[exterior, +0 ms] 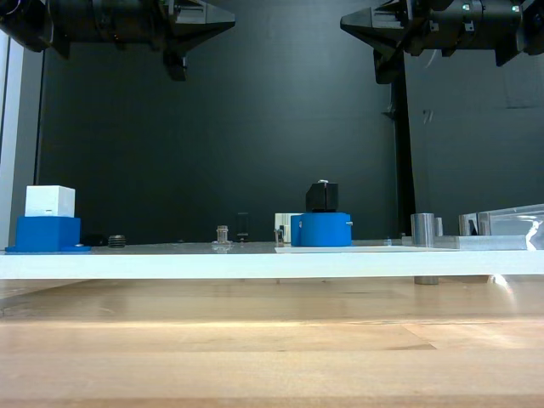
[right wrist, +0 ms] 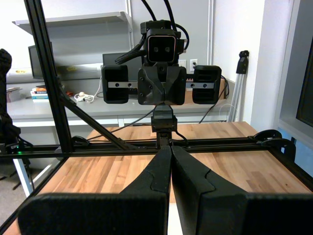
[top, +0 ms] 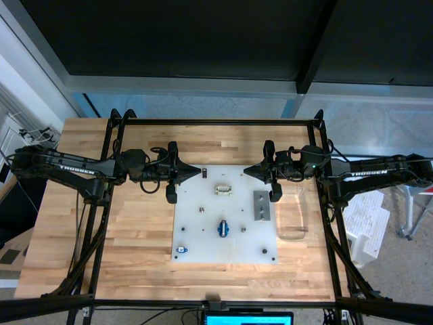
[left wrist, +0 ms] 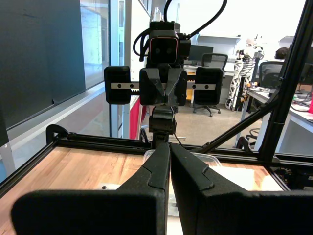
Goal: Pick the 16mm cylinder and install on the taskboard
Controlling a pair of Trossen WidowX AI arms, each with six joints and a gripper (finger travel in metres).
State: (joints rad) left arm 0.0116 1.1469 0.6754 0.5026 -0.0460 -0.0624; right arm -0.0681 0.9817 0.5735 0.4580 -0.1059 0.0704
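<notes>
The left gripper hangs high above the far left edge of the taskboard, pointing inward. Its own camera shows its fingers pressed together with nothing between them. The white taskboard lies on the wooden desk, and the 16mm cylinder appears to stand upright on it, just right of the blue knob and nearer the desk's front edge than the grey block. From desk height the cylinder shows as a short, plain grey stub, apart from its neighbours. It is probably solid metal: stiff, light because it is so small, and in no danger of being crushed. Its smooth round wall looks slippery, though, and it would likely roll if knocked over. A sound hold would come straight down, with the fingers closing across the curved side on its upper half and centred on the axis, so it does not squirt sideways and stays vertical for seating in the board. The knob and block leave room on both sides, but the fingers would have to open only a little. The right gripper hangs equally high over the board's far right part, fingers closed and empty. It looks the nearer of the two to the cylinder.
</notes>
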